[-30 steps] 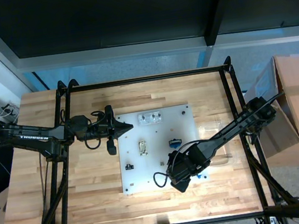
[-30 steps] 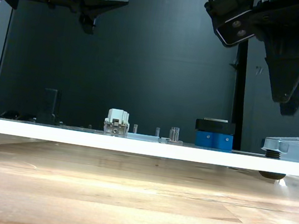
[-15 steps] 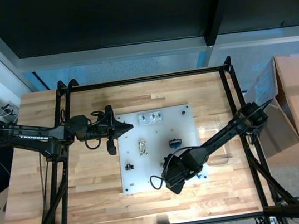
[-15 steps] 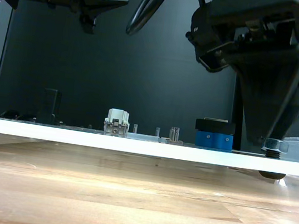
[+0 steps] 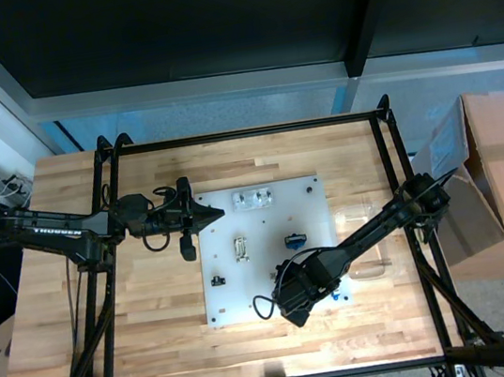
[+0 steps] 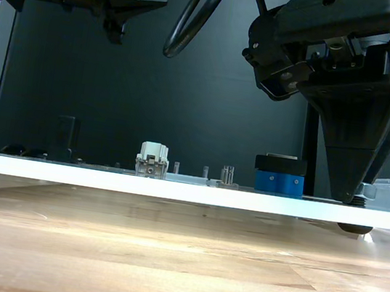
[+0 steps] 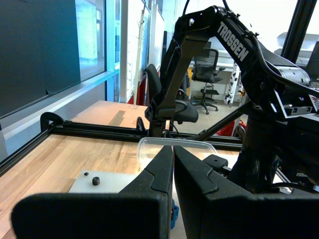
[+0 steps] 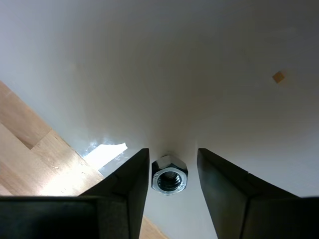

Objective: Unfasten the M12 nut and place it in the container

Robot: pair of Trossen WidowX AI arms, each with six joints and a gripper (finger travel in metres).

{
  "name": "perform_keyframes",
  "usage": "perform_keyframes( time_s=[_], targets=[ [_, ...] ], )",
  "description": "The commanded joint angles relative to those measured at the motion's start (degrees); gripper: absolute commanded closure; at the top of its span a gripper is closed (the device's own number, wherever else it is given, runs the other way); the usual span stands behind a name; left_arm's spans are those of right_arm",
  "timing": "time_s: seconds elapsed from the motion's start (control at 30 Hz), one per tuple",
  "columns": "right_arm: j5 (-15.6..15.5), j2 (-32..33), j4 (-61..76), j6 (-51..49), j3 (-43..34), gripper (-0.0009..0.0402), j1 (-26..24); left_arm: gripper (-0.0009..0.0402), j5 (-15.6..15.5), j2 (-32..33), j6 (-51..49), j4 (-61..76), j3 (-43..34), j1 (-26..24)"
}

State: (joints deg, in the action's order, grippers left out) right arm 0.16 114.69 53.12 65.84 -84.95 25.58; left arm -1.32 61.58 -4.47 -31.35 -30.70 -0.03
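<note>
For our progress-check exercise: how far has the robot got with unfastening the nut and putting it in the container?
Done: nothing visible; the nut sits on its stud, not in the container. In hand: the right pincer is down over the nut, fingers open either side. The left pincer hangs shut above the board's far left edge. Left: unscrewing, lifting, placing.

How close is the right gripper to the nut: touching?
Cannot tell. Right wrist view: the nut sits between the right gripper's fingers; a gap shows at one finger, hardly any at the other.
</note>
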Motion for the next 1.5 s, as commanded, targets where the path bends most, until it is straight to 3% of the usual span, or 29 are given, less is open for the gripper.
perform_keyframes(
  time_s=[0.03,0.63,1.17,1.5],
  targets=[
    [-0.3,0.0,0.2,-0.3,0.0,0.0283,0.0,0.0393,0.0,0.0,0.0,0.0,0.0,0.0],
    [-1.3,-0.7,0.3,-2.3,0.0,0.0359,0.0,0.0393,0.0,0.0,0.0,0.0,0.0,0.0],
    [-1.2,-4.9,1.9,-5.2,0.0,0.0364,-0.1,0.0393,0.0,0.0,0.0,0.0,0.0,0.0],
    [-1.1,-12.9,3.3,-20.6,3.1,0.0364,-0.1,0.0393,0.0,0.0,0.0,0.0,0.0,0.0]
  ],
)
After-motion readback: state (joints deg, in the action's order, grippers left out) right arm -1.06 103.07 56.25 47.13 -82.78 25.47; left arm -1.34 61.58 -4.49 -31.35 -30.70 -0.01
